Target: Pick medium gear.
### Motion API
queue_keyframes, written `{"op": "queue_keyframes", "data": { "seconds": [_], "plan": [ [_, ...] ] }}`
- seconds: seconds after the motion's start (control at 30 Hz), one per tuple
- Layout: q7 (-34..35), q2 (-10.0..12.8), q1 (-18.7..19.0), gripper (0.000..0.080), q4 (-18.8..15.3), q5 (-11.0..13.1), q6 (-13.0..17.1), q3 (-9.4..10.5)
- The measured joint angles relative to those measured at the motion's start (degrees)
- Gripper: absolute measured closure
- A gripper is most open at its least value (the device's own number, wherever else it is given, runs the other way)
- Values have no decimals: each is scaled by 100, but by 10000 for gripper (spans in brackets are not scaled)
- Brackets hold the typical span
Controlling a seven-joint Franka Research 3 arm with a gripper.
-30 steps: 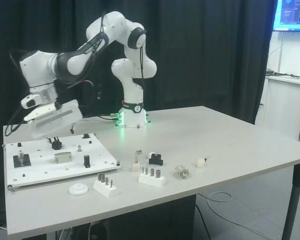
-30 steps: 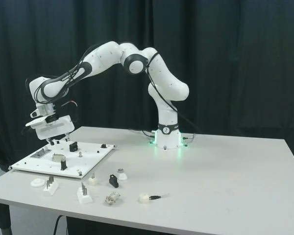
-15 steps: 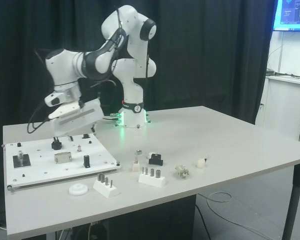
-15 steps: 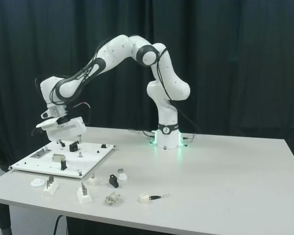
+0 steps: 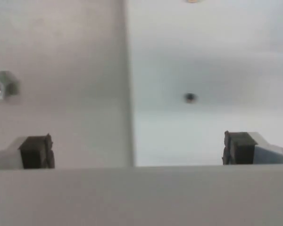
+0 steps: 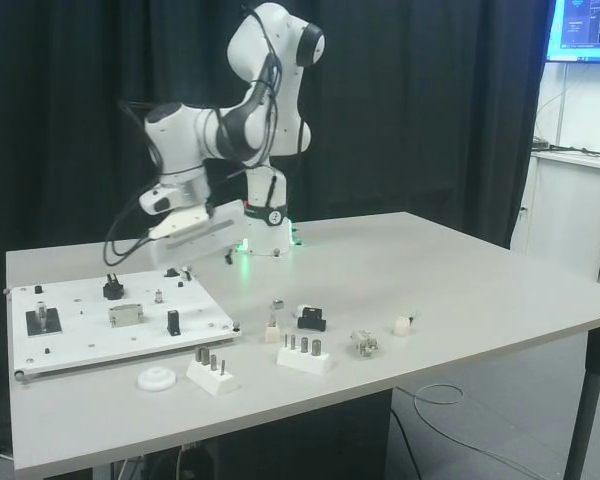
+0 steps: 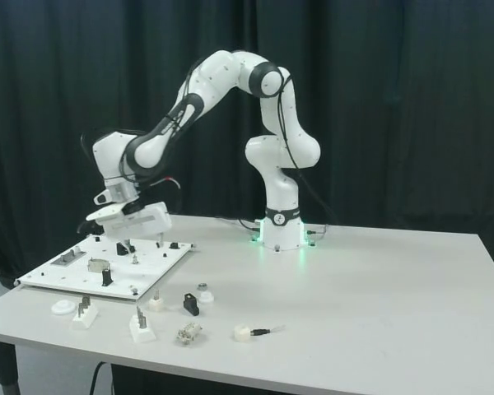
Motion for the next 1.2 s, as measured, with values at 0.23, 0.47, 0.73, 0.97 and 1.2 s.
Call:
{"op": "queue_keyframes", "data": {
  "seconds": [0.23, 0.47, 0.73, 0.97, 1.2],
  "plan": [
    [440, -426, 513, 3, -634, -100, 414, -2],
    [956, -822, 1034, 3, -1204, -220, 924, -3],
    [1684, -1138, 1569, 3, -1705, -444, 1601, 0],
    [2211, -1216, 1934, 3, -1986, -523, 2202, 2],
    [2588, -1214, 2222, 3, -2185, -520, 2700, 13]
  ]
}}
